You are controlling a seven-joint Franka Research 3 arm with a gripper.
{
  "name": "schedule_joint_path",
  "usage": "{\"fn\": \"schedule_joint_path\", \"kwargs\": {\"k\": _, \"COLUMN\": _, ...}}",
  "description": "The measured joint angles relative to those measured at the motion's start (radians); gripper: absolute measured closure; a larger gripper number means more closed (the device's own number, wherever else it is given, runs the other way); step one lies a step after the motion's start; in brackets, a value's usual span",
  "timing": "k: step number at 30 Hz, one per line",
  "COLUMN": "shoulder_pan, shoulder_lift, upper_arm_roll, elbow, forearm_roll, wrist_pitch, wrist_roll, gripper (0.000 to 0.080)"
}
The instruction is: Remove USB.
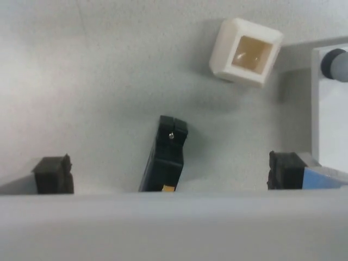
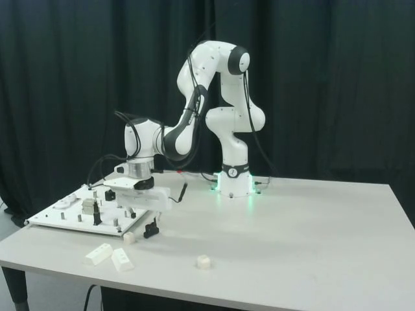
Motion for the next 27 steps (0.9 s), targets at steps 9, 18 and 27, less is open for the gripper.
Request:
{"fn": "schedule_joint_path", "kwargs": {"k": 9, "shoulder_pan": 0.000, "shoulder_lift": -0.018, "upper_arm_roll": -0.003, "elbow": 0.006, "forearm_roll": -0.009, "wrist_pitch": -0.013, "wrist_roll": 0.000, "gripper": 0.0003}}
{"fn": "schedule_joint_path", "kwargs": {"k": 18, "shoulder_pan": 0.000, "shoulder_lift": -0.030, "upper_arm_roll": -0.035, "elbow": 0.034, "forearm_roll": -0.056, "wrist_pitch": -0.028, "wrist_roll": 0.000, "gripper": 0.0003}}
{"fn": "schedule_joint_path", "kwargs": {"k": 27, "shoulder_pan": -0.002, "shoulder_lift": -0.041, "upper_arm_roll": -0.097, "elbow": 0.092, "forearm_roll": -0.116, "wrist_pitch": -0.095, "wrist_roll": -0.006, "gripper": 0.0003}}
